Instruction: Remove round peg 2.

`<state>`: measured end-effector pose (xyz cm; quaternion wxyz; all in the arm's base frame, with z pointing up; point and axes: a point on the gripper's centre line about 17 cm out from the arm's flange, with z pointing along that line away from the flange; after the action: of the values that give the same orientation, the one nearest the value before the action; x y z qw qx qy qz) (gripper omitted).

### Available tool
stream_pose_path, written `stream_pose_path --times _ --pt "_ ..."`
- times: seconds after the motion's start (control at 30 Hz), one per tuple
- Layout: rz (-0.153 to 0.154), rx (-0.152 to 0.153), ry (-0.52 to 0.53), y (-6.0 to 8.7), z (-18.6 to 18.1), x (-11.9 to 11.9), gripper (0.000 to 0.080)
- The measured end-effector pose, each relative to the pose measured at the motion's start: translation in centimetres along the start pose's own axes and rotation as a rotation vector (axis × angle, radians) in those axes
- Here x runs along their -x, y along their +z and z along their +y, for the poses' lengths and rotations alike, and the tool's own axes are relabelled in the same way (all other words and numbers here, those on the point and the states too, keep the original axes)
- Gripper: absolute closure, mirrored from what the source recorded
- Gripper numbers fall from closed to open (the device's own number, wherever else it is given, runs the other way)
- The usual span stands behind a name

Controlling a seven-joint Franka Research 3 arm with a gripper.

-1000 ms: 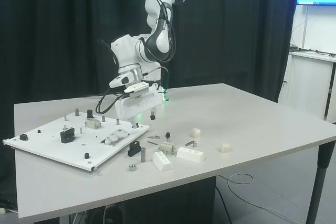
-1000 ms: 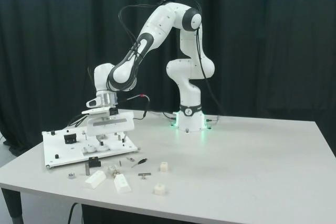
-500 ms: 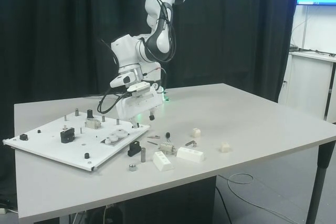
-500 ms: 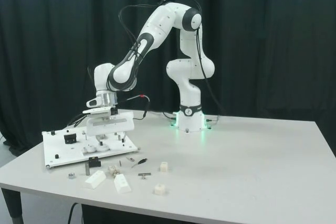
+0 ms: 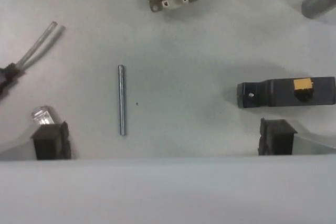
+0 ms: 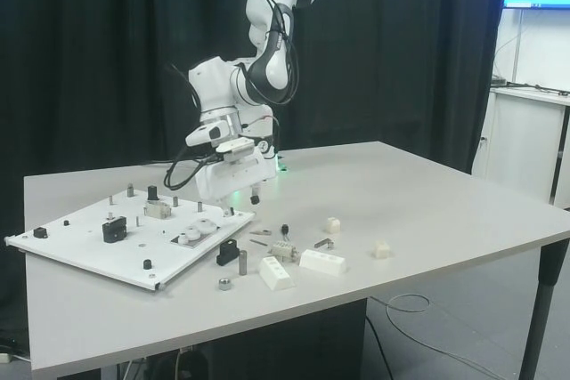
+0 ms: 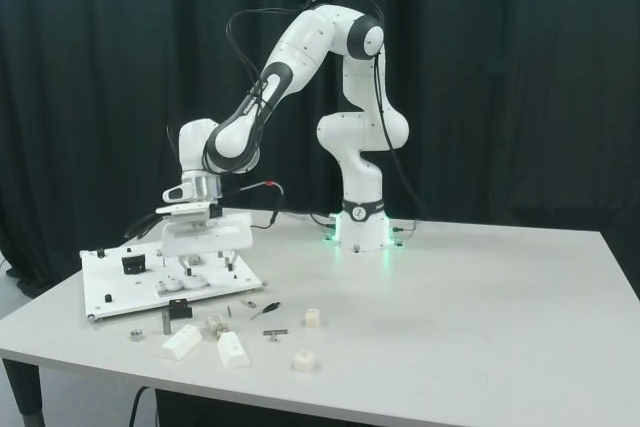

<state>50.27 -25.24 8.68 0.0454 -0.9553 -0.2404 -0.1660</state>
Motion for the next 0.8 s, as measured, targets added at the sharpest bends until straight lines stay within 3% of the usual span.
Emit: stream_pose_path --times 0.27,0.43,0.8 --pt "-0.009 0.023 -0.010 -0.5 0.9 0.1 0.0003" --pt "-0.026 0.053 -0.023 -1.2 2.1 0.7 0.0003" --pt "-0.112 0.134 -0.070 -5.1 6.8 4.6 0.0003"
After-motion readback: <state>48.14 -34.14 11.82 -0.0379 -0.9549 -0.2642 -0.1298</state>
